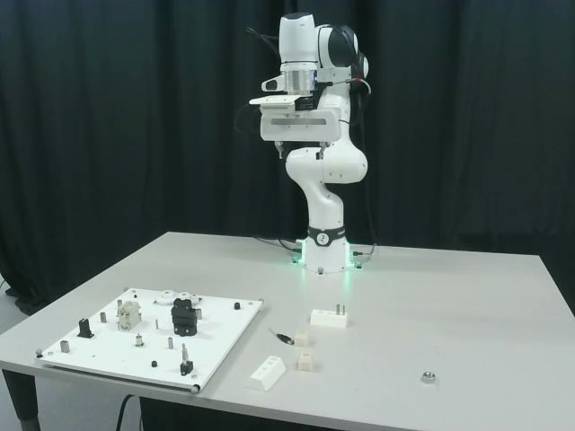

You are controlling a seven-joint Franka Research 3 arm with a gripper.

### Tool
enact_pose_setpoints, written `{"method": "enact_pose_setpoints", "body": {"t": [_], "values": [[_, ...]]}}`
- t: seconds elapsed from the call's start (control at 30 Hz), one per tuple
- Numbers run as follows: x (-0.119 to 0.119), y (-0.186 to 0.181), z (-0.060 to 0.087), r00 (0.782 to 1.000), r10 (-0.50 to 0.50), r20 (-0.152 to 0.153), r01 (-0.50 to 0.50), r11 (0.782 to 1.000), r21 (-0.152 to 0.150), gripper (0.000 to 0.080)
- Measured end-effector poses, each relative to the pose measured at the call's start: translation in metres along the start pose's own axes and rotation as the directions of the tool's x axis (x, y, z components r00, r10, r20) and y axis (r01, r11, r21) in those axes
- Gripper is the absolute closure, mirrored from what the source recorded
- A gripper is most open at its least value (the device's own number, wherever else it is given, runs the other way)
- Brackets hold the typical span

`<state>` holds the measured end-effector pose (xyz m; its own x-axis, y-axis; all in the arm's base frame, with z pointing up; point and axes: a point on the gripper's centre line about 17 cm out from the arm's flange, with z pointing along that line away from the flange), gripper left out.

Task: Pick round peg 2.

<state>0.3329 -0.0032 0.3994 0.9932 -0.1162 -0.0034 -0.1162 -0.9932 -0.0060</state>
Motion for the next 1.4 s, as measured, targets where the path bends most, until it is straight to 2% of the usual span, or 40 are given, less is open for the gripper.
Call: {"method": "enact_pose_setpoints", "body": {"t": [1.4], "values": [[0.0055, 0.0007, 0.0004, 1.000, 0.005, -0.012, -0.005, 1.000, 0.002, 0.0003]]}}
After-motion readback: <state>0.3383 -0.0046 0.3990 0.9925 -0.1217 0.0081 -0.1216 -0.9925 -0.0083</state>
